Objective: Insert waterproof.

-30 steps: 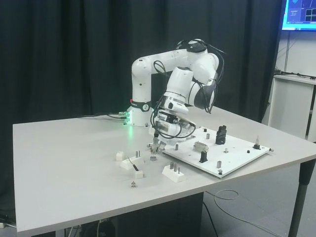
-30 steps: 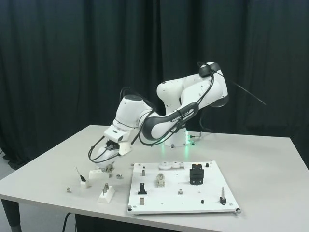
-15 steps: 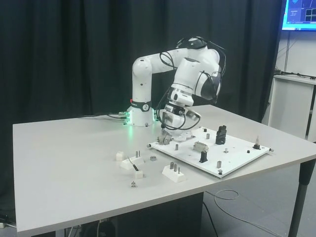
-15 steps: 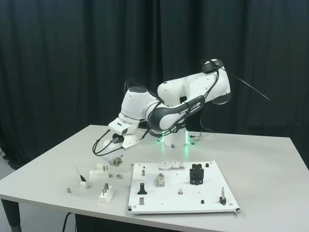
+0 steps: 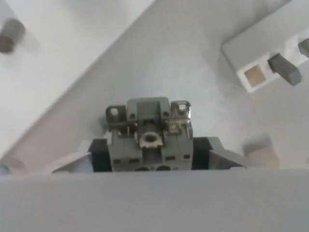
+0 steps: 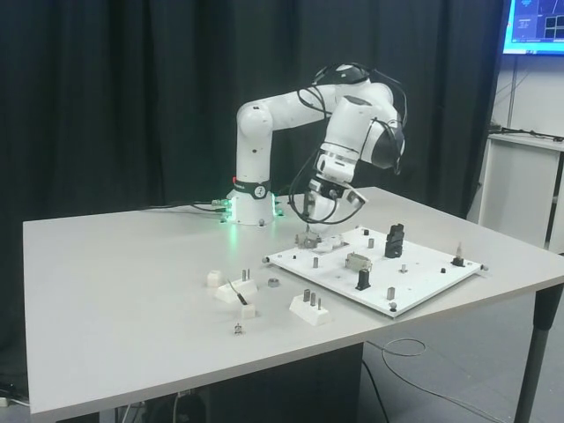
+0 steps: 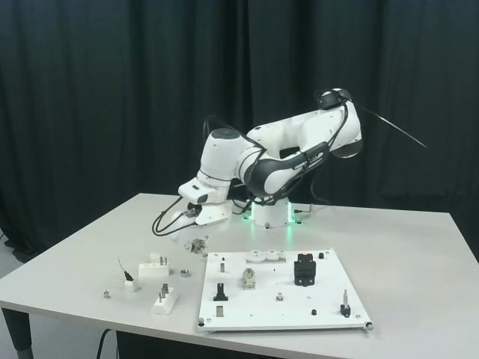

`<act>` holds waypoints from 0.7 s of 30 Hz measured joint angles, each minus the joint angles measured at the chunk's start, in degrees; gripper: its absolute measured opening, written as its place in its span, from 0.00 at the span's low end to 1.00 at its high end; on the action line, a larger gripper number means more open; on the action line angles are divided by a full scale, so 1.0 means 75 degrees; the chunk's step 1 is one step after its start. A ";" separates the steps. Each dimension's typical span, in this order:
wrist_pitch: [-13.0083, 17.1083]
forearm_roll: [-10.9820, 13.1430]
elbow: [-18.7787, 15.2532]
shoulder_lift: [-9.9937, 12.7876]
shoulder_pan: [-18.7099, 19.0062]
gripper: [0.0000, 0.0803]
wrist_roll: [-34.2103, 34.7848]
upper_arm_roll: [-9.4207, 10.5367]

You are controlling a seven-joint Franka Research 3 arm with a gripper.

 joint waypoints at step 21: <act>-0.1302 -0.1007 0.1025 -0.0057 0.0191 0.40 0.3539 -0.0062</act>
